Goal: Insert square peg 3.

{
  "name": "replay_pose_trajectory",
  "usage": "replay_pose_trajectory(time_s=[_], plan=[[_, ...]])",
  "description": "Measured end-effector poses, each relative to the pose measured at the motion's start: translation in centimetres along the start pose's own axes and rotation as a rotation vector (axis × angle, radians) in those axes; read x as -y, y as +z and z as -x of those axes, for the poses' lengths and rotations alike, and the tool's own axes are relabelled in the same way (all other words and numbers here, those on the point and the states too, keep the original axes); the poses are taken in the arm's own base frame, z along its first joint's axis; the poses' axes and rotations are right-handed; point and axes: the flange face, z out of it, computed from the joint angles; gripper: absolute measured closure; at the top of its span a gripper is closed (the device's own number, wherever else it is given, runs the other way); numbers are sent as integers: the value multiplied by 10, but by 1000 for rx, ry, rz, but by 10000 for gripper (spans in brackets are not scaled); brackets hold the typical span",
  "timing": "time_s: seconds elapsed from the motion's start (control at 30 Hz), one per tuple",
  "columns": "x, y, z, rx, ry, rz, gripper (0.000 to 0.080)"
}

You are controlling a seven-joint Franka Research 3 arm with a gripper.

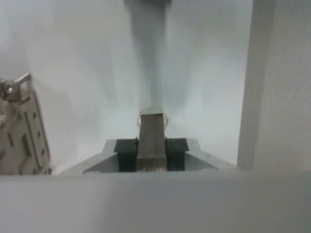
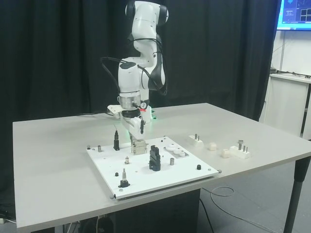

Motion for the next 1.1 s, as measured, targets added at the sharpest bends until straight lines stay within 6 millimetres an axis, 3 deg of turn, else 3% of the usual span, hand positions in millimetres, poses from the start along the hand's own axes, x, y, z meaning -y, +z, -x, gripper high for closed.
replay_pose_trajectory(time_s=[1.1], plan=[[-2, 0, 0, 20, 54, 5, 688]])
